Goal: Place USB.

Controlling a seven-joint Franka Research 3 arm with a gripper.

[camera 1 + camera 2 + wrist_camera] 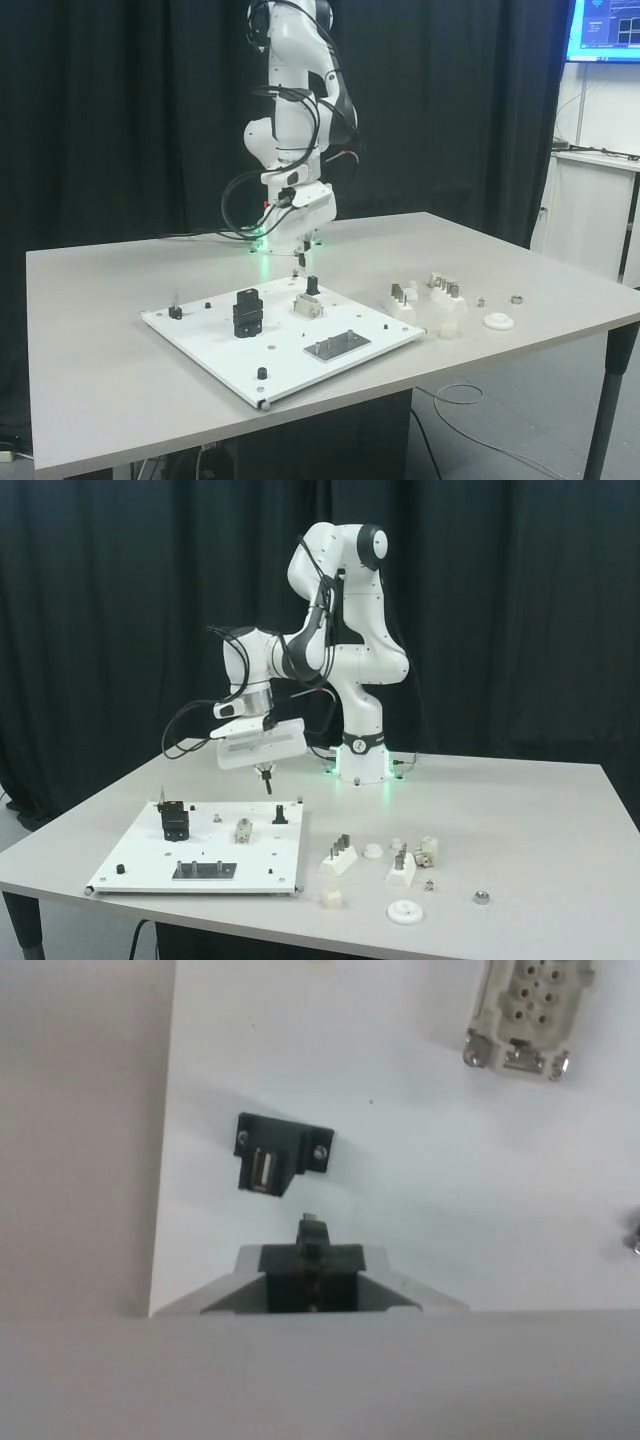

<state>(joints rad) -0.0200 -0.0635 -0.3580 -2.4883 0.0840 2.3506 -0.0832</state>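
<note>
- Nearest the first room camera, on the grey tabletop [90,330]: a white board [215,345] carrying a grey metal plate [337,346], a black block [247,310], a pale multi-pin connector [309,305] and small black pegs
- To the side of the board, loose on the tabletop: white holders with metal pins [402,297], a white disc [497,321] and a small ring [517,297]
- Farther back on the board, near its far edge: a black USB socket [280,1153], bolted flat, port facing the jaws; seen also in the second room view [280,816]
- Above that far edge, clear of the board: jaws [313,1232] closed tight on the USB plug [312,1223], small and black, metal tip pointing down toward the socket; seen from the room views [299,258] [266,778]
- Plug hanging over bare board just beside the socket, not touching it, not inserted
- Multi-pin connector [528,1010] well apart from the socket in the wrist view
- Behind: white arm [345,610] bent over from its base [362,760] at the back of the tabletop, cables looped beside it
- Farthest: black curtain [100,600]
</note>
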